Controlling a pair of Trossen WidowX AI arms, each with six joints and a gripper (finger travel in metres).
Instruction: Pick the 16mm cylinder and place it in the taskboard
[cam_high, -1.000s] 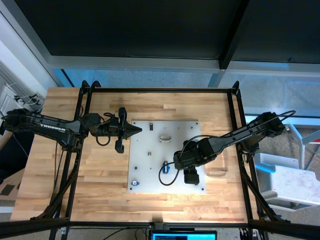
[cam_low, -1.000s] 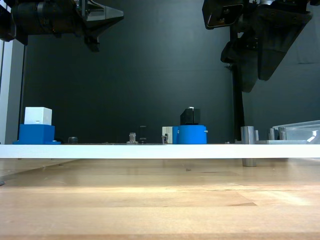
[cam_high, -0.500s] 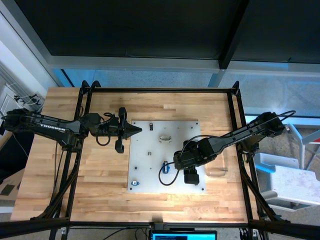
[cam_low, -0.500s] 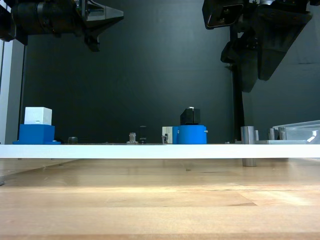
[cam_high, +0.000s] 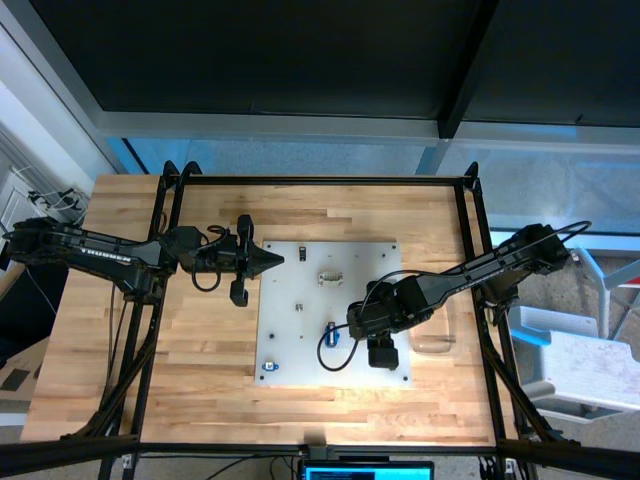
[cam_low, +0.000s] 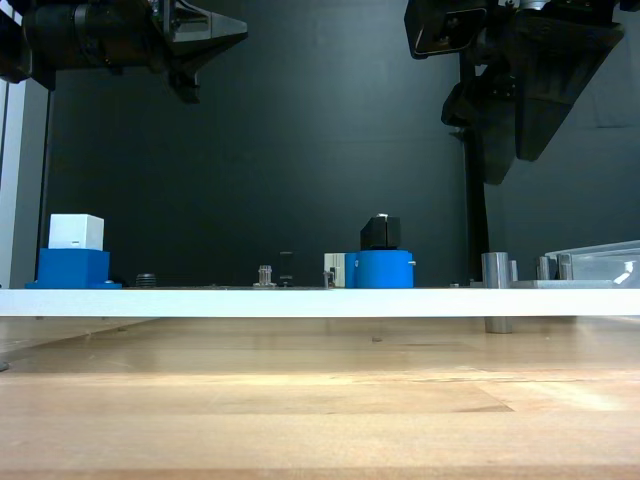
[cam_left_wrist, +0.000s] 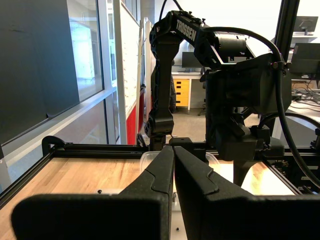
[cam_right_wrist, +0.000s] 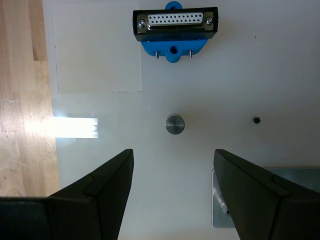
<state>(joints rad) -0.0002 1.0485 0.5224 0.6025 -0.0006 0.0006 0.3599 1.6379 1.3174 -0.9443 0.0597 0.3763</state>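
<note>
The 16mm cylinder (cam_right_wrist: 175, 124) is a small silver peg standing upright in the white taskboard (cam_right_wrist: 100, 60). In the low view the cylinder (cam_low: 496, 272) sticks up from the taskboard (cam_low: 250, 302) and pokes out beneath it. My right gripper (cam_right_wrist: 174, 156) hangs open well above the peg, holding nothing; it shows high up in the low view (cam_low: 510, 160) and over the board's right part (cam_high: 383, 352) from above, where it hides the peg. My left gripper (cam_high: 272, 258) hovers shut at the board's left edge, its fingers (cam_left_wrist: 165, 170) pressed together.
A blue mount with a black multi-pin connector (cam_right_wrist: 175, 22) sits just beyond the peg. A blue round part (cam_low: 384, 268) and a white cube on a blue base (cam_low: 75, 250) stand on the board. A clear tray (cam_high: 440, 335) lies right of the board.
</note>
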